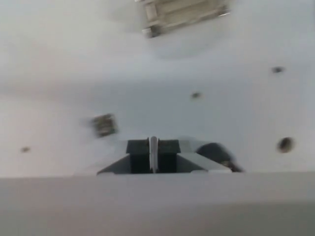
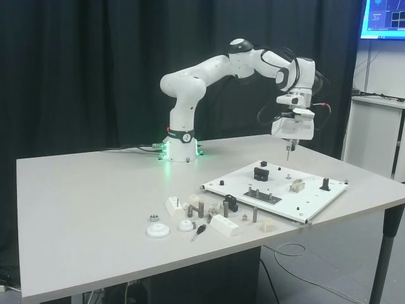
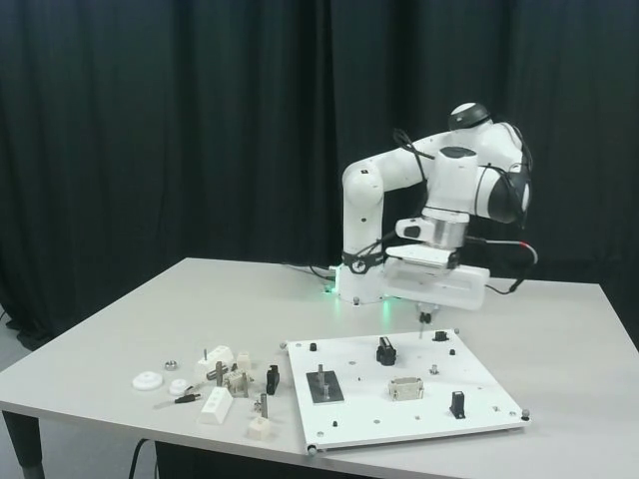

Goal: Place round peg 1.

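Gripper (image 1: 153, 155): fingers closed on a thin grey metal round peg (image 1: 153, 156), centre-bottom of the wrist view.
Peg place: held above the board's far edge.
Board (image 3: 359, 414): flat white square plate, lower right.
Table (image 2: 82, 190): smooth grey.

Round peg 1 (image 1: 153, 153): slim grey metal pin, held upright between the gripper's (image 2: 290, 149) fingertips, hanging clear above the white board's (image 3: 479, 399) 12 o'clock edge in both room views.
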